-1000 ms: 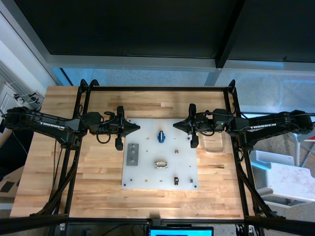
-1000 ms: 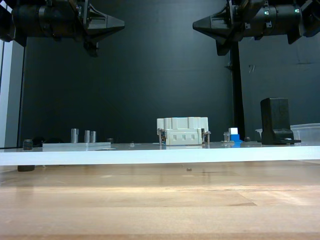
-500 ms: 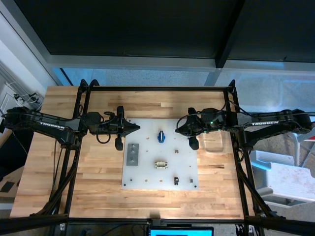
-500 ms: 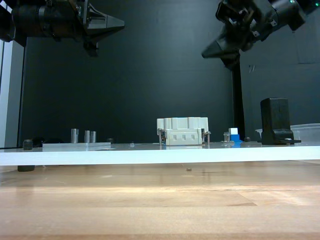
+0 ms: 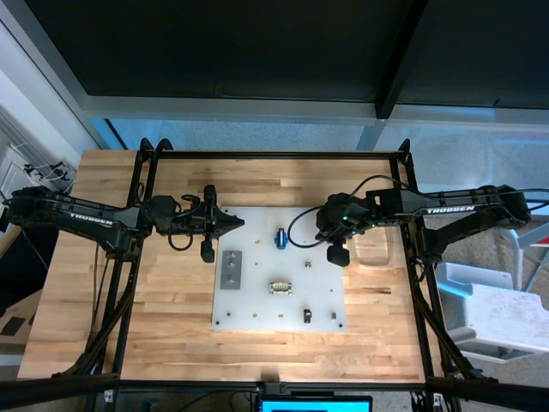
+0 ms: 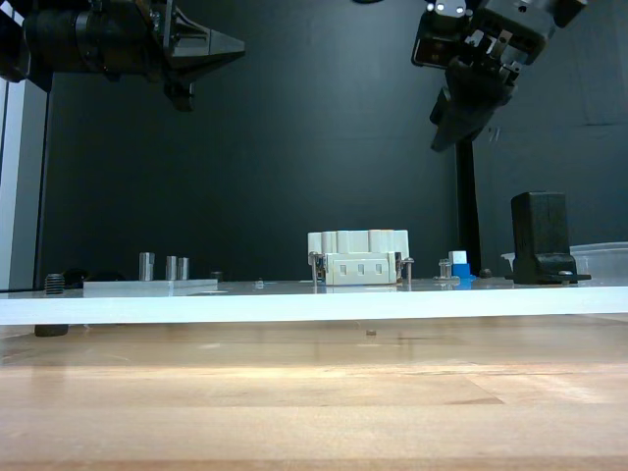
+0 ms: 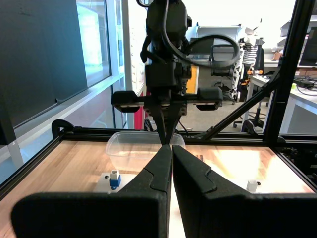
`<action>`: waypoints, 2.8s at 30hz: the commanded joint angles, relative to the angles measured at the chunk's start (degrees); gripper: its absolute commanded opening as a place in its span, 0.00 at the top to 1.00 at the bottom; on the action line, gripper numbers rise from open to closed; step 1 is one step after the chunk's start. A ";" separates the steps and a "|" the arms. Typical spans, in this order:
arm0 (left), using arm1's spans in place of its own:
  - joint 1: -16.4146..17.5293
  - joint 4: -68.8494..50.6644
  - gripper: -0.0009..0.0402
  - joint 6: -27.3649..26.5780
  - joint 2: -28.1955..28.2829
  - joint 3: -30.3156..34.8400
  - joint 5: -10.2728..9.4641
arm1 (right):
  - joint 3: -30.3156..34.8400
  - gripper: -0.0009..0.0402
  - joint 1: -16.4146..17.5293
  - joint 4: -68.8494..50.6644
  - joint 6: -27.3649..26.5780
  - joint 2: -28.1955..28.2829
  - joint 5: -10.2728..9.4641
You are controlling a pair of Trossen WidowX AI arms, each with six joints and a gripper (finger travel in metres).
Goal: Pick the 16mm bar from the taskboard and place it in the container
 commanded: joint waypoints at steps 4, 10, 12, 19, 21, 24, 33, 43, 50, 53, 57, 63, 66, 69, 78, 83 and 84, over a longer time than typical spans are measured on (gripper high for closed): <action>0.02 0.00 0.98 0.00 -0.02 0.00 0.02 | 2.38 0.98 1.14 -6.14 1.86 3.76 0.52; 0.02 0.02 0.98 0.00 0.00 0.00 0.02 | 4.92 0.98 2.45 -12.90 3.43 7.52 0.59; 0.00 0.00 0.98 0.00 0.00 0.00 0.02 | 5.51 0.98 2.91 -13.99 3.41 8.55 0.59; 0.00 0.00 0.98 0.00 0.00 0.00 0.02 | 5.60 0.98 5.22 -15.06 3.34 9.35 2.38; 0.00 0.00 0.98 0.00 0.00 0.00 0.02 | 5.60 0.98 5.75 -15.30 3.45 9.35 3.08; 0.00 0.00 0.98 0.00 0.00 0.00 0.02 | 5.60 0.98 6.75 -15.30 3.52 9.35 3.15; 0.02 0.00 0.98 0.00 0.00 0.00 0.02 | 5.60 0.98 11.91 -16.44 6.10 9.35 4.46; 0.00 0.00 0.98 0.00 0.00 0.00 0.02 | 5.60 0.98 17.31 -17.05 12.87 9.35 4.39; 0.00 0.00 0.98 0.00 -0.02 0.00 0.02 | 7.08 0.98 21.03 -17.09 16.28 11.26 4.00; 0.00 0.00 0.98 0.00 0.00 0.00 0.02 | 8.76 0.98 22.60 -17.49 17.16 12.59 4.02; 0.02 0.00 0.98 0.00 -0.02 0.00 0.02 | 10.36 0.98 24.63 -18.29 18.86 14.27 4.26; 0.00 0.00 0.98 0.00 0.00 0.00 0.02 | 11.69 0.98 27.54 -18.75 22.29 16.59 4.26; 0.00 -0.02 0.98 0.00 -0.02 0.00 0.02 | 13.44 0.98 28.83 -19.30 23.47 18.27 4.24; 0.00 0.00 0.98 0.00 -0.02 0.00 0.04 | 14.88 0.98 29.83 -19.80 24.87 19.67 3.93; 0.00 0.00 0.98 0.00 0.00 0.00 0.02 | 16.76 0.95 32.06 -20.59 27.54 22.12 2.82; 0.02 0.00 0.98 0.00 -0.02 0.00 0.02 | 16.83 0.90 33.22 -20.59 29.14 22.75 2.69; 0.00 0.00 0.98 0.00 -0.02 0.00 0.02 | 16.81 0.88 33.53 -20.57 29.44 22.75 2.71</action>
